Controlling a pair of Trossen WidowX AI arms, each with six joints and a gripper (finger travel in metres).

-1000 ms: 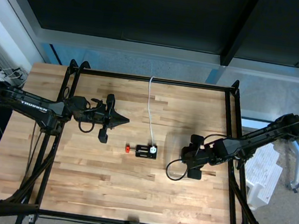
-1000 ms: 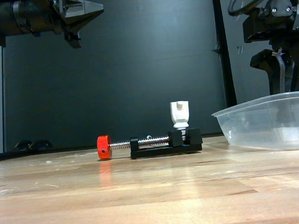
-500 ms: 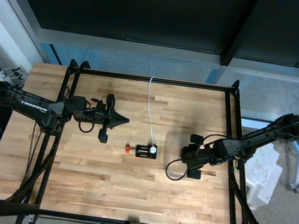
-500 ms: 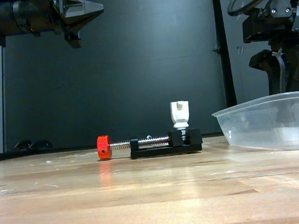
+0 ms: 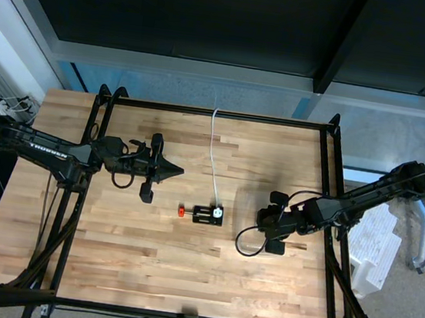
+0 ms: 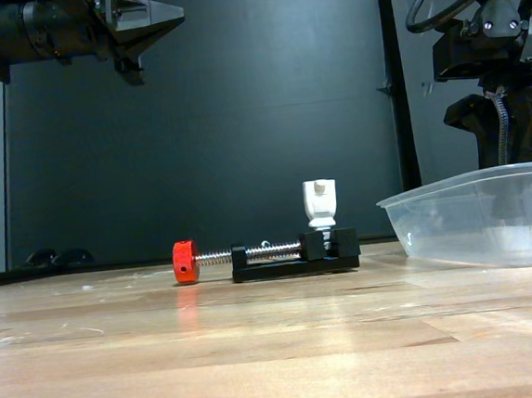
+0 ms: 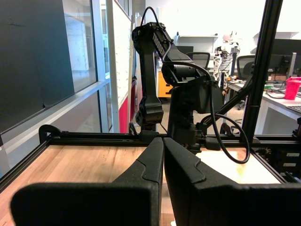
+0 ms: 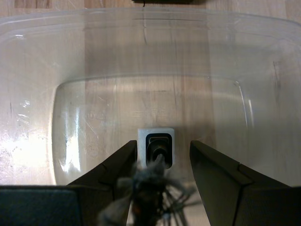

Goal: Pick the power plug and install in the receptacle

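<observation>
Hovering over the clear tray point(image 6: 455, 229) at the right edge of the low view, the right gripper point(image 8: 162, 143) points down into it with its fingers point(image 8: 214, 174) spread open and holding nothing. Between them, on the tray floor, lies the power plug point(image 8: 156, 145), a small black block set in a pale square surround; neither finger touches it. A frayed dark sleeve point(image 8: 149, 188) on the gripper hides the plug's nearer edge.

Seen from above, this gripper sits right of centre on the wooden worktop point(image 5: 146, 259). The receptacle point(image 5: 207, 215) lies at the middle of the frame, just left of it and apart from it. Its red knob point(image 5: 181, 211) is at the left end and its white socket point(image 6: 319, 202) at the right end, standing upright on the black base. A white cable point(image 5: 214, 151) runs from it toward the top of the frame.

The left gripper point(image 5: 180, 172) hangs high in the upper left of the low view, well apart from the receptacle. Its fingers point(image 7: 150, 162) are pressed together into a point that aims toward the right arm point(image 7: 188, 94) across the worktop, and they grip nothing.
</observation>
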